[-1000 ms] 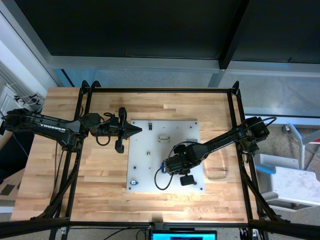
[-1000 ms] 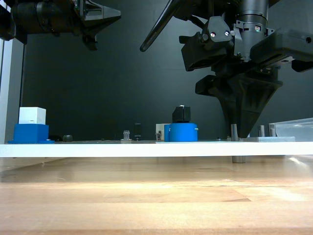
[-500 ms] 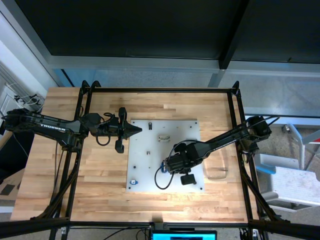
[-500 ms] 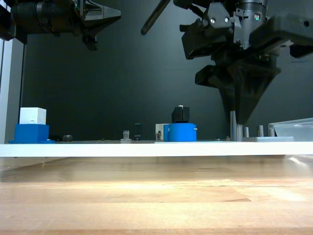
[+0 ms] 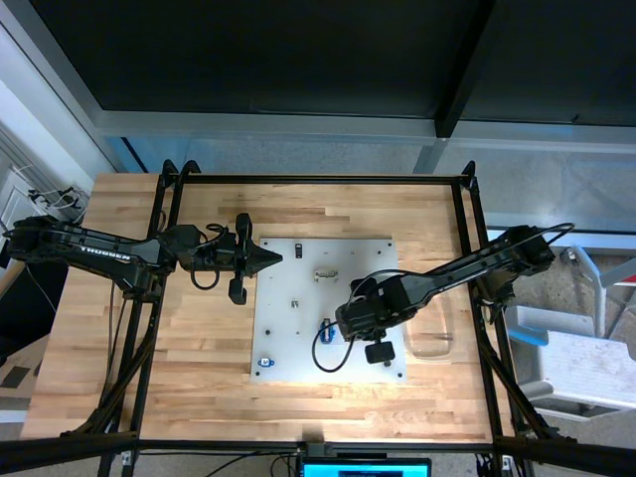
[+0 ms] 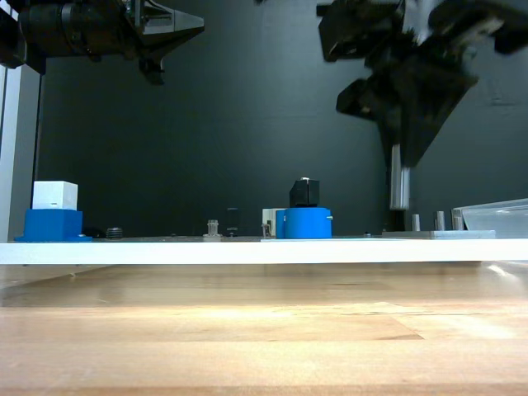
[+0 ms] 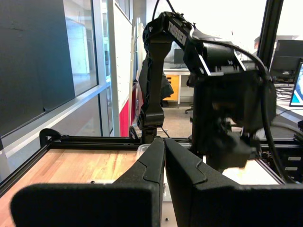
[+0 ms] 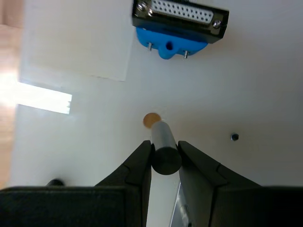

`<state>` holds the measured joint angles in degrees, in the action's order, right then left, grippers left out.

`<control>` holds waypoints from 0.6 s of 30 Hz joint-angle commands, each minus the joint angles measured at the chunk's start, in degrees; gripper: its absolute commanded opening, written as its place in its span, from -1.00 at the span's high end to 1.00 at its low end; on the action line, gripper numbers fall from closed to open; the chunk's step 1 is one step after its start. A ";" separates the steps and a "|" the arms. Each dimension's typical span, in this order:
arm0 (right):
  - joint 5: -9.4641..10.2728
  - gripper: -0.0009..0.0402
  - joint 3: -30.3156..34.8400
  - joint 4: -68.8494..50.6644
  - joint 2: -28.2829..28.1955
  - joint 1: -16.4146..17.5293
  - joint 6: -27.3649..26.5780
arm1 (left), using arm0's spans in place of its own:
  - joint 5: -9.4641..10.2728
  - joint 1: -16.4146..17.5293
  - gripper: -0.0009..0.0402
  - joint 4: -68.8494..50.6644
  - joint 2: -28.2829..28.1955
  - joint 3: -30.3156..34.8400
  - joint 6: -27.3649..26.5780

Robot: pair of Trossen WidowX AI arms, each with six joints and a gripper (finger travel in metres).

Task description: Pick the 16mm cylinder and place it in the container

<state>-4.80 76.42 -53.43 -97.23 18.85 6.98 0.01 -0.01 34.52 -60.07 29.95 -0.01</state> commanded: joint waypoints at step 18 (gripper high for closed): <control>3.08 0.94 -9.94 -3.50 17.03 -0.09 10.82 | 0.00 0.00 0.96 0.00 -0.02 0.00 0.00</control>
<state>-1.74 67.40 -56.99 -81.03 18.74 17.45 0.03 -0.01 34.52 -60.10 29.95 -0.03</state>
